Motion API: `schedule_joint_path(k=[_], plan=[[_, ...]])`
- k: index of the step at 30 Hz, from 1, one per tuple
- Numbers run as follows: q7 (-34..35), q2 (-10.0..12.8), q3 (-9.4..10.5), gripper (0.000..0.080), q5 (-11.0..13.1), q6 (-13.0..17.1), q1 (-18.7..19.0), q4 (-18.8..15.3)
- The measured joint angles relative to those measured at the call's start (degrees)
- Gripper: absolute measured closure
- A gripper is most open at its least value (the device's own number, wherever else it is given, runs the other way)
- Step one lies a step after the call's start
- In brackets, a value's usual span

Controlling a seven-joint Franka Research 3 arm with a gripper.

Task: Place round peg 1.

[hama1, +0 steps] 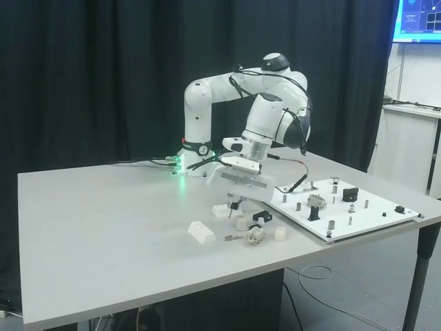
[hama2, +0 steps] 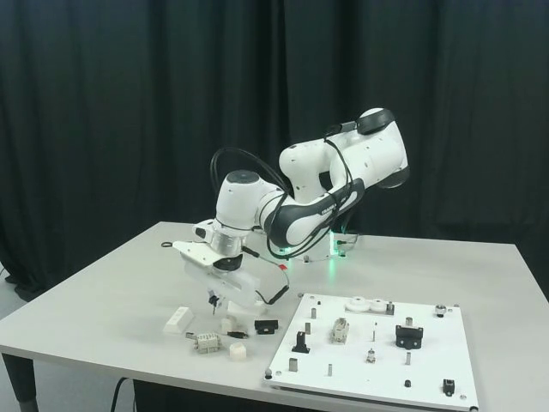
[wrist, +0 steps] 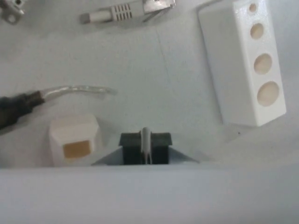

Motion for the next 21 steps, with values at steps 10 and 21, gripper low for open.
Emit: schedule_joint_path(k=[10, 21], plan=[[-0.5, 0.0, 0.12, 0.0499, 0.3, 1.0, 0.1, -0.9], [-0.5, 0.0, 0.12, 0.0014, 0.3, 1.8, 0.1, -1.3]])
